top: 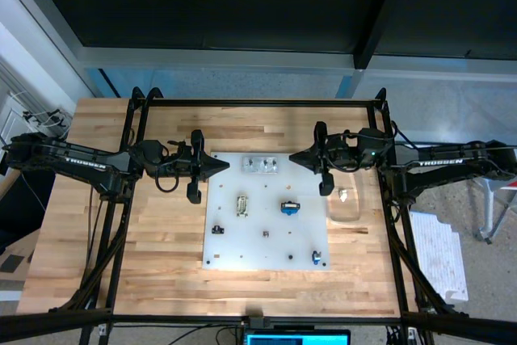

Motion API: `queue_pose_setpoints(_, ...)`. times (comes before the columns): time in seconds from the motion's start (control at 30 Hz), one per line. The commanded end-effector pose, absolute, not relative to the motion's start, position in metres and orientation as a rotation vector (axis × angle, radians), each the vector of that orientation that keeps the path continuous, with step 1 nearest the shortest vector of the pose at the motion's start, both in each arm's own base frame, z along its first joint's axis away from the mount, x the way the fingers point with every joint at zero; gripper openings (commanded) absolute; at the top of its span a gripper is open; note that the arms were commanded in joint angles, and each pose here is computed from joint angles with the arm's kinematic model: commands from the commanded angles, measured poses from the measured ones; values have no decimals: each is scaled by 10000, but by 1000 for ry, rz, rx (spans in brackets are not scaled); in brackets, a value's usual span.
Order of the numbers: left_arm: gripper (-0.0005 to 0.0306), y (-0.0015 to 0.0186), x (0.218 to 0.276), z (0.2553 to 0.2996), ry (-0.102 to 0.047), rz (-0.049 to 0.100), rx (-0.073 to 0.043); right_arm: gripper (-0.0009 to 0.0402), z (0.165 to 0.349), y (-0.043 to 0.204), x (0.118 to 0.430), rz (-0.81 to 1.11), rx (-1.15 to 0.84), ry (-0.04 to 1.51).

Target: Pick the RJ45 connector and install on taskboard

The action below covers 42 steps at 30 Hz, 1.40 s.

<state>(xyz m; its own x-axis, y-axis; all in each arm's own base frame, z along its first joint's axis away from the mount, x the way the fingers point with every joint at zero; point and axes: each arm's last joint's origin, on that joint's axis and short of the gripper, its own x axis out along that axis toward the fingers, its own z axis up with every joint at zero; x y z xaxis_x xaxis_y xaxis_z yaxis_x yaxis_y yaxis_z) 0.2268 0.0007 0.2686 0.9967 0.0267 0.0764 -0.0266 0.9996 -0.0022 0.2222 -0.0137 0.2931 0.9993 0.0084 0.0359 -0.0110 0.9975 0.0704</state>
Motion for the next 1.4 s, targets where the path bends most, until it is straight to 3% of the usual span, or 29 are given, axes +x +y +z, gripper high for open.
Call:
queue_pose_setpoints(0.03,0,8,2269,2685,-76,27,-1,0,2910,-137,2211,5,68,-32)
queue_pose_setpoints(1.4,0,8,2269,2685,-76,27,-1,0,2838,-97,2202,25,69,-26)
